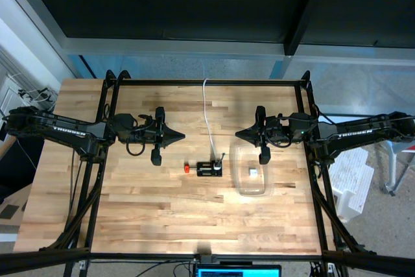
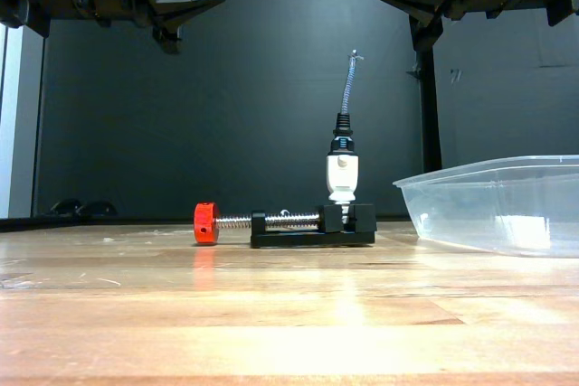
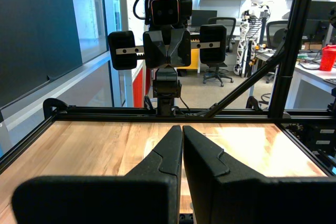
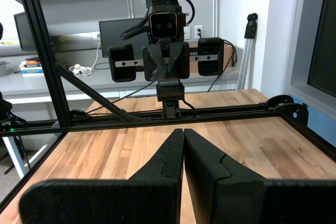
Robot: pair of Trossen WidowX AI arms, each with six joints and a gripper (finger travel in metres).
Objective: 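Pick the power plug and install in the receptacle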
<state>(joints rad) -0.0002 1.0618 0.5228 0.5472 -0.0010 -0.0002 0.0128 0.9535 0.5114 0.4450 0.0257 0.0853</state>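
Left hand hanging high over the tabletop, left of centre, fingers pressed together on nothing, tip aimed inward. Opposite it the right hand, likewise closed and empty, tip aimed back at its twin, the two well apart. In the low view, both far above everything on the boards. No telling where the power plug lies: too small to pick out in any view. White receptacle upright in the jaws of a little black vise near the middle of the tabletop, between the two hands and a little nearer the front edge. Thin cable rising from its top and running away to the far edge of the tabletop. Orange-red knob at the vise's left end, on a bare threaded screw. Clear plastic tray just right of the vise and not touching it, under the right hand. Small white block lying inside the tray.
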